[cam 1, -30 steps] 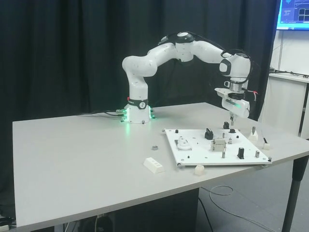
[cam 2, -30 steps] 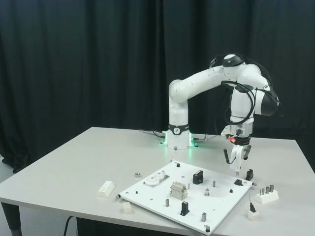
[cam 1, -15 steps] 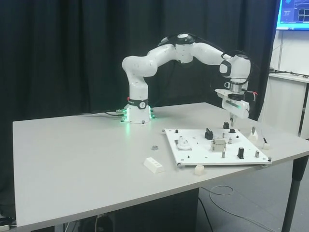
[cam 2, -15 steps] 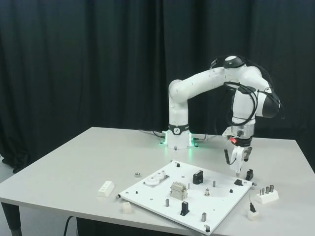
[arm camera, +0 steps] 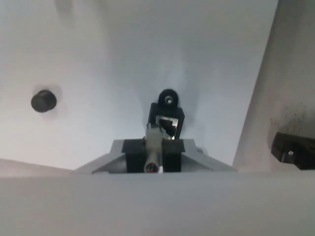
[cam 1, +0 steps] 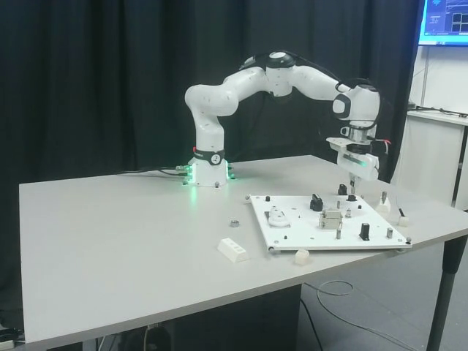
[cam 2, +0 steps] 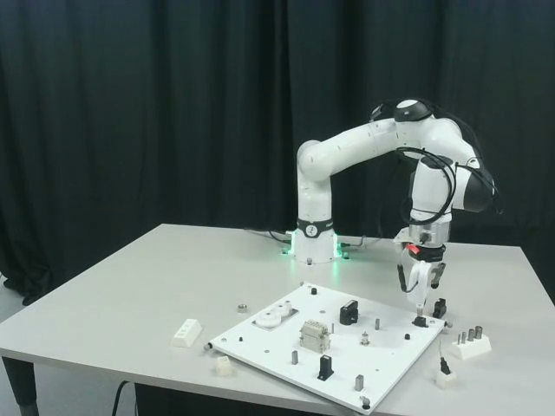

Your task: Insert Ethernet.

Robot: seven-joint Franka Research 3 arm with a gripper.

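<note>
1. Black curtains behind grey table (cam 2: 130,286); white board (cam 2: 286,340) sits on it w/ small fixtures.
2. White arm (cam 2: 364,143) reaches over board's far corner.
3. Gripper (arm camera: 153,164) pinching Ethernet plug (arm camera: 153,147), fingers pressed on it.
4. Plug hangs just above black Ethernet socket (arm camera: 167,115) on board, not yet in.
5. Black knob (arm camera: 43,101) apart from socket.

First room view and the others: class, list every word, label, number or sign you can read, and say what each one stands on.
Monitor screen in the first room view's upper corner: it shows lines of text, too small to read.
White board, arm and end effector: no readable label or number in any view.
So nothing can be quoted.
</note>
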